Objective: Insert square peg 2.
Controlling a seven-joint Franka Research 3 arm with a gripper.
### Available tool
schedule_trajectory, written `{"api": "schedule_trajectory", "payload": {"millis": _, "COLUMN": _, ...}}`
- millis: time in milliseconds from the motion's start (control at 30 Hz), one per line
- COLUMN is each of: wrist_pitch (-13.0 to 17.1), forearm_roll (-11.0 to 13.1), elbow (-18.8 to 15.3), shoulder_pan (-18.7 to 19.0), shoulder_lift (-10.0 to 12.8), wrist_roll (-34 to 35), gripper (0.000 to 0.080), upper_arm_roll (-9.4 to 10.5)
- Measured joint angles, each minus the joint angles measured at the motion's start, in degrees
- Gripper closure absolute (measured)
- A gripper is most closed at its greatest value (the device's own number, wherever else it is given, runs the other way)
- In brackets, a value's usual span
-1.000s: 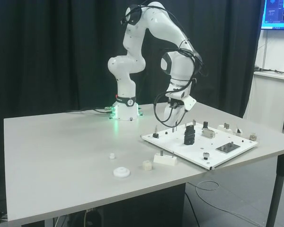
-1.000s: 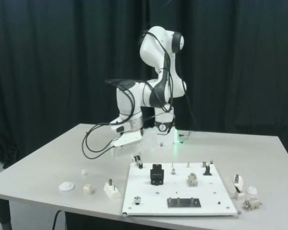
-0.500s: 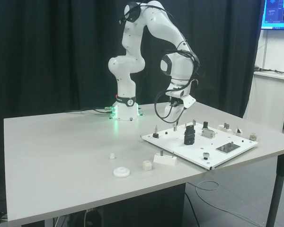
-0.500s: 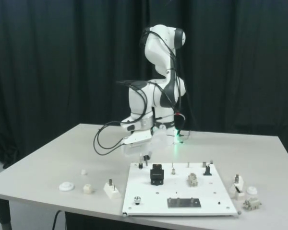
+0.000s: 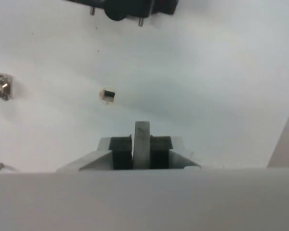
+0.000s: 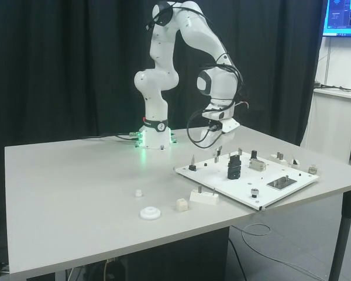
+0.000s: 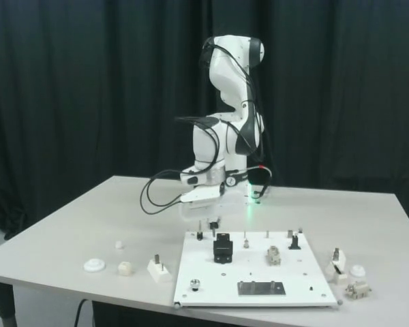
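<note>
Wrist view: square peg [image 5: 141, 144] clamped upright between the two black fingertips of the gripper [image 5: 141, 153]; grey, narrow, standing proud of the pads; held above the white board [image 5: 207, 86], not touching it.
Square hole: small dark square opening [image 5: 107, 95] in the board, near the peg tip but apart from it; peg not lined up over it.
Claw: pinching the peg, pads pressed against both its sides.
First room view: gripper [image 6: 218, 150] hanging over the far edge of the board [image 6: 281, 193]; peg seen only as a thin dark sliver below the fingers, detail too small to confirm.
Second room view: gripper [image 7: 213, 219] above the far left part of the board [image 7: 307, 286], close to a short upright pin [image 7: 199, 234] and just behind the black block [image 7: 222, 246].
Board fixtures: black block [image 6: 233, 165] mid-board; grey flat plate [image 7: 260, 288] near the front edge; small metal fitting [image 7: 273, 255] toward the middle; black fixture with two pins [image 5: 130, 6] at the edge of the wrist picture.
Table: grey [image 6: 70, 181]; board lying flat on it.
Loose parts on table: white round disc [image 6: 150, 213]; small white cube [image 6: 181, 204]; white block with upright pin [image 6: 203, 197]; tiny white cap [image 6: 138, 192]; all beside the board, well apart from the gripper.
Arm: white [image 6: 164, 58], base bolted behind the board, green light at base [image 6: 139, 138].
</note>
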Motion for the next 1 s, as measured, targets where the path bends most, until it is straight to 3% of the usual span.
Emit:
{"api": "schedule_trajectory", "payload": {"millis": 367, "wrist_pitch": 1.84, "forearm_roll": -1.34, "elbow": -1.41, "shoulder_pan": 1.05, "shoulder_lift": -0.52, "wrist_roll": 7.22, "gripper": 0.0728, "upper_arm_roll": 0.03}}
{"api": "schedule_trajectory", "payload": {"millis": 1000, "wrist_pitch": 9.61, "forearm_roll": -1.30, "elbow": -6.45, "shoulder_pan": 2.76, "shoulder_lift": -1.57, "wrist_roll": 11.38, "gripper": 0.0728, "upper_arm_roll": 0.34}}
